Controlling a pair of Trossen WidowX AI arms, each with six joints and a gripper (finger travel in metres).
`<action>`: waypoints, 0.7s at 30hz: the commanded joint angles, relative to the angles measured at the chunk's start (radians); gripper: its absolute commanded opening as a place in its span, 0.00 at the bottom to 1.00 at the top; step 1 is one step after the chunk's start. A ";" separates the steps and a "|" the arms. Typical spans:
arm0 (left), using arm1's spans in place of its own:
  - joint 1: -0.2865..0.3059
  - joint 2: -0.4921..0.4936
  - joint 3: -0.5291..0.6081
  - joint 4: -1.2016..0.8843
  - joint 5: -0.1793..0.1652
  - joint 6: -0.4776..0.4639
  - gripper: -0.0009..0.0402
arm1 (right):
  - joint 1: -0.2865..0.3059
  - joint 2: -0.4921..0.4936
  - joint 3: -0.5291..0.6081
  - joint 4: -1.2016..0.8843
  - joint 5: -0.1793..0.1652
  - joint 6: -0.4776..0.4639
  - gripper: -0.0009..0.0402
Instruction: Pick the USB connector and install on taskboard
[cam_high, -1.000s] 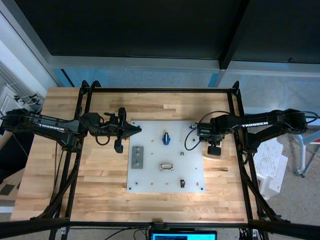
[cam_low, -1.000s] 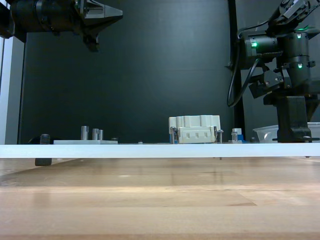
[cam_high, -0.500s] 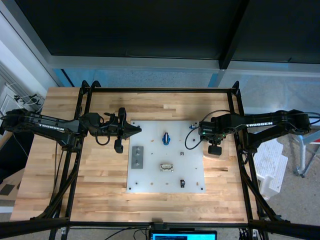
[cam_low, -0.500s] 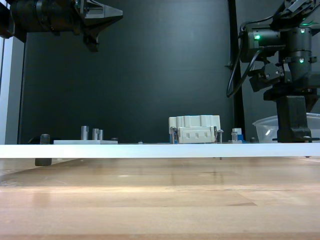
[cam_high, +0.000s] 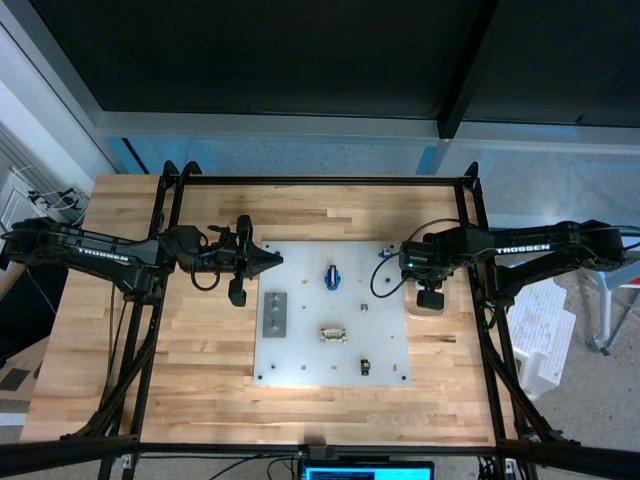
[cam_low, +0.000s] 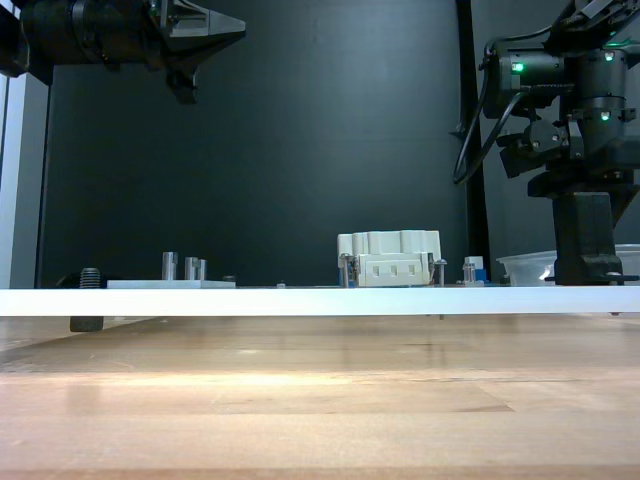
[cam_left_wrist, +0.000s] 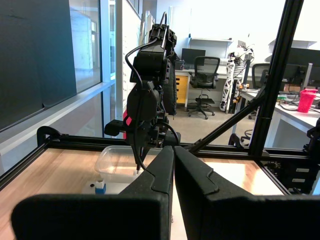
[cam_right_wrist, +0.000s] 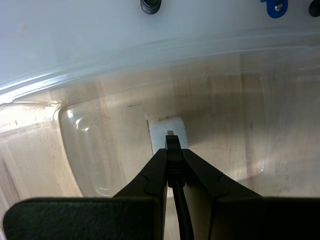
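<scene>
- Lying flat on the light wooden table (cam_high: 200, 350), midway between its side edges: large white square taskboard (cam_high: 300, 355) with small holes.
- Tiny black socket (cam_high: 366, 366), by the taskboard's near right corner.
- Silver multi-pin connector (cam_high: 333, 335), standing at the board's middle.
- Grey metal block (cam_high: 274, 313) with short pegs, beside the board's left edge.
- Small clear plastic tray (cam_low: 522, 266), on the table just beside the taskboard's right edge.
- Right gripper (cam_high: 430, 299), pointing down into the tray. Its fingers are clamped on the thin black USB connector (cam_right_wrist: 171, 142), and the black cable (cam_right_wrist: 181, 210) trails back between them. The connector's tip is over a small white patch (cam_right_wrist: 159, 131) on the tray floor.
- Blue fitting (cam_high: 332, 277), towards the board's far edge.
- Left gripper (cam_high: 275, 257), held level, high above the taskboard's far left corner. Its fingers are pressed together on nothing.
</scene>
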 joint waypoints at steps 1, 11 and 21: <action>0.000 0.000 0.000 0.000 0.000 0.000 0.02 | 0.001 -0.010 0.005 -0.002 0.000 -0.002 0.02; 0.000 0.000 0.000 0.000 0.000 0.000 0.02 | 0.042 -0.015 0.113 -0.128 -0.024 0.007 0.02; 0.000 0.000 0.000 0.000 0.000 0.000 0.02 | 0.138 -0.015 0.204 -0.197 -0.022 0.009 0.02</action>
